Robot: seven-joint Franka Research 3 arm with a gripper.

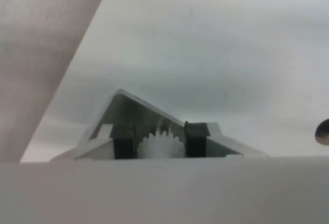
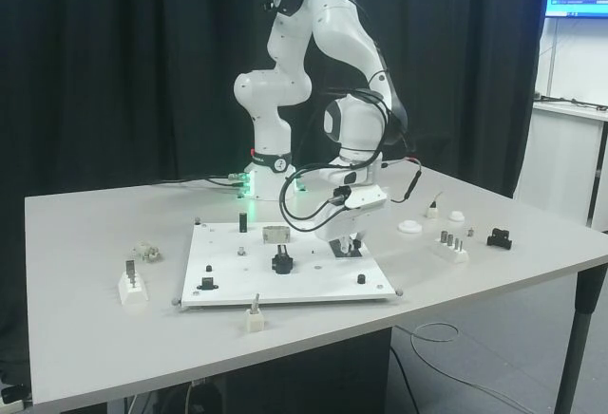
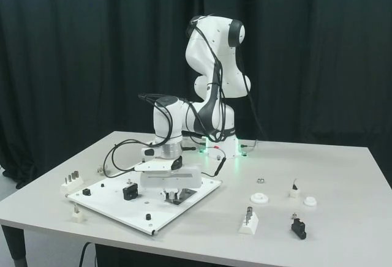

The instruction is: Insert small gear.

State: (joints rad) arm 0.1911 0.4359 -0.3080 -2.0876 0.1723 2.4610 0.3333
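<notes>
— Carrying everything? A grey table, with the white arm's base bolted near its middle.

— Directly on it? A white board at the base's 6 o'clock in the first room view. At 9 o'clock from the board, a small white block. At 3 o'clock, a white disc, a peg holder and a black part.

From my station the arm looks like smooth glossy white plastic shells. The small gear reads as matt white plastic, toothed at its edge, held between black, matt, rubbery-looking fingers. The board is a smooth white plate with a faint sheen, and the table is flat matt grey. Behind hangs a black cloth curtain, folded and dull.
</notes>
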